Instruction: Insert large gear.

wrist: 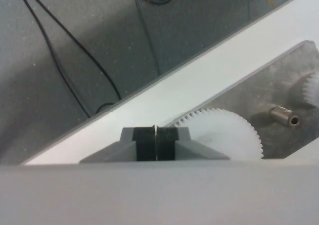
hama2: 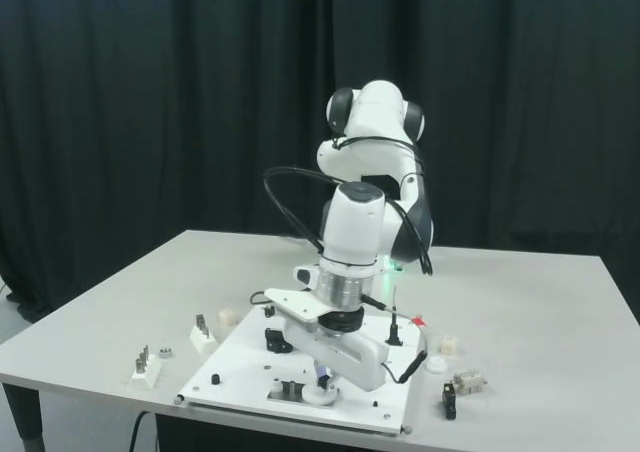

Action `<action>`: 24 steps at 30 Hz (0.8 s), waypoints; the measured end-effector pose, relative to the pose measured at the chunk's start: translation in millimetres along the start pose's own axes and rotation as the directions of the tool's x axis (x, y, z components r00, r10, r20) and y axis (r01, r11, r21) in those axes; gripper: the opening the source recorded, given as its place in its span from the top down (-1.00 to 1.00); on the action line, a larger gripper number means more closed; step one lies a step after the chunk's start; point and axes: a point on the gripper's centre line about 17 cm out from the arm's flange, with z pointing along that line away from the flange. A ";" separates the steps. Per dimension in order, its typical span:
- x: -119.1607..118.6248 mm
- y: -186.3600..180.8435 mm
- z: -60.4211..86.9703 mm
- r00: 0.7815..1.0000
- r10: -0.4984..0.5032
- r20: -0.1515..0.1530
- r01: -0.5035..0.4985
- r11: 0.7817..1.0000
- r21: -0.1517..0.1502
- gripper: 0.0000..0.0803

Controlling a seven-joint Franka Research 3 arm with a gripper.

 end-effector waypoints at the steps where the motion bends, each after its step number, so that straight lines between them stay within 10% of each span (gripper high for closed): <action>1: 0.0 0.1 0.2 1.000 0.001 0.001 -0.001 1.000 0.001 1.00; 8: 0.6 1.4 1.3 1.000 0.004 0.005 -0.004 1.000 0.003 0.95; 9: 0.7 1.6 1.3 1.000 0.004 0.005 -0.004 1.000 0.003 0.43; 13: 1.3 2.2 1.4 1.000 0.006 0.005 -0.006 1.000 0.004 0.43; 14: 1.4 2.3 1.4 1.000 0.006 0.005 -0.006 1.000 0.004 -0.35; 21: 2.3 2.7 1.2 1.000 0.007 0.005 -0.008 1.000 0.005 -0.35; 22: 2.3 2.7 1.1 1.000 0.008 0.005 -0.008 1.000 0.005 -0.83; 24: 2.4 2.7 1.1 1.000 0.008 0.005 -0.008 1.000 0.005 -0.95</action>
